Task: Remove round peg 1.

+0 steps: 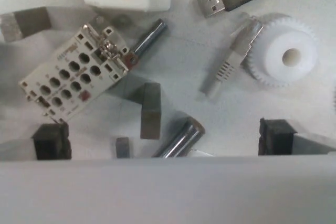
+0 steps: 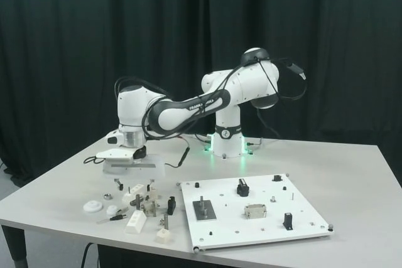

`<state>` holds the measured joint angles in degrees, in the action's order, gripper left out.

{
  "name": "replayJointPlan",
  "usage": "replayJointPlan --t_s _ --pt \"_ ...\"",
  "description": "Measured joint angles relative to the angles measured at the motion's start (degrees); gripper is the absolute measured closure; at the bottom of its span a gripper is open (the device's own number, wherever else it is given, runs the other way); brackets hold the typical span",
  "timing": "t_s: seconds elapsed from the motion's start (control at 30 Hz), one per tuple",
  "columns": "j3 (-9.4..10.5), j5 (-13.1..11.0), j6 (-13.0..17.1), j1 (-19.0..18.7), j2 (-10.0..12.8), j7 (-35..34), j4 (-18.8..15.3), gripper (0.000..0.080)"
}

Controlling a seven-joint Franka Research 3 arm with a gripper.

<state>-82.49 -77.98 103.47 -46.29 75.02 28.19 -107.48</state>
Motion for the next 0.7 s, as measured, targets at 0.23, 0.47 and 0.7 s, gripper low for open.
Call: replayJointPlan --t_s 0.23,0.47,0.7 --pt "-1.10 0.3 -1.2 -0.2 0.0 -0.3 0.4 0.0003" --pt "-1.65 0.4 -1.6 -0.4 -0.1 -0.4 0.5 0.0003" --pt "-1.90 0.4 -1.6 -0.6 -0.1 -0.4 0.5 0.0003"
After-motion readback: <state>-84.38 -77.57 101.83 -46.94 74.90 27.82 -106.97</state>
